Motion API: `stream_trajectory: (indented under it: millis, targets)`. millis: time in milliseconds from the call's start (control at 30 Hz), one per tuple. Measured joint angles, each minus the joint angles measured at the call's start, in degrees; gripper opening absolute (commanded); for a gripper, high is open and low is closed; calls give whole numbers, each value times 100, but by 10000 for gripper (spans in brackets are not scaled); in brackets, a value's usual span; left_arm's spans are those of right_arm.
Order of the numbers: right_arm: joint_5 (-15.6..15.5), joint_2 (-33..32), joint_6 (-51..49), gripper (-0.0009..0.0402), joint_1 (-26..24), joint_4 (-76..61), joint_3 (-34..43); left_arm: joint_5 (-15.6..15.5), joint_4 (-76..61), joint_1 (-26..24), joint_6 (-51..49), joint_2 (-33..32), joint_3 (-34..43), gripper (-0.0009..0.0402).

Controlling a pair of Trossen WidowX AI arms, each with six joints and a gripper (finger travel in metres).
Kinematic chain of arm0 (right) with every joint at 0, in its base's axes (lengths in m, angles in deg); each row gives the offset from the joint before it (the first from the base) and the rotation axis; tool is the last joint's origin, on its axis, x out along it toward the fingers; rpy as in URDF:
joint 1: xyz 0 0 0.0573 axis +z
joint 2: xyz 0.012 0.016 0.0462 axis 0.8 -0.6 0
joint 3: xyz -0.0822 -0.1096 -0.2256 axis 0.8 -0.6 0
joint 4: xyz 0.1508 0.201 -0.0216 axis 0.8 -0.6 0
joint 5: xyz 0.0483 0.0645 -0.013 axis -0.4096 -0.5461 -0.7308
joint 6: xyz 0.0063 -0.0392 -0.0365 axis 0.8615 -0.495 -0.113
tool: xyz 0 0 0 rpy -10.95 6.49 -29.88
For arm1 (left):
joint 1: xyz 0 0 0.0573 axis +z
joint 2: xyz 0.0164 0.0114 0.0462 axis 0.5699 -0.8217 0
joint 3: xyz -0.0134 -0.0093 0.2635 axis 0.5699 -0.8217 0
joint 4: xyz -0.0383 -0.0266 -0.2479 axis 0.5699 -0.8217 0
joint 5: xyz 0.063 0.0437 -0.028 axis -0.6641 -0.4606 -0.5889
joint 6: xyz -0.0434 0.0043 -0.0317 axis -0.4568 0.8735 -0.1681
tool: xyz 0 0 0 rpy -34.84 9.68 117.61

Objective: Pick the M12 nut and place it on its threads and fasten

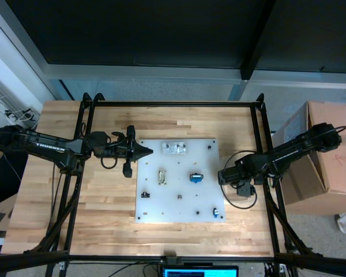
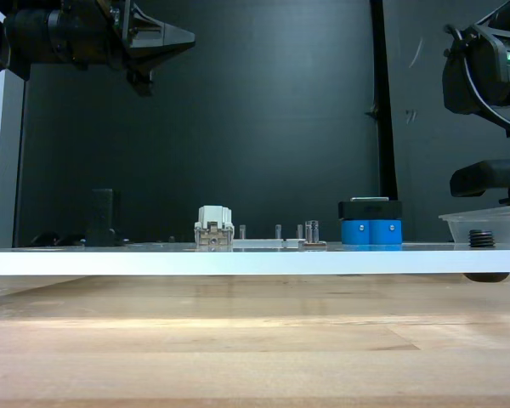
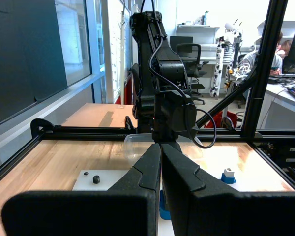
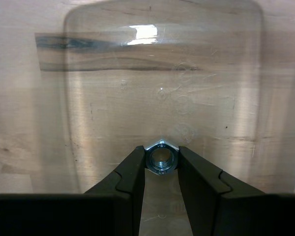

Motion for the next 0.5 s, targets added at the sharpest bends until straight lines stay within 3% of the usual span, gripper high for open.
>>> stream_trajectory:
  millis: [500]
  targets:
    - [-9,275,597,47,22,-446,404,0,0,0,0,0,0,0]
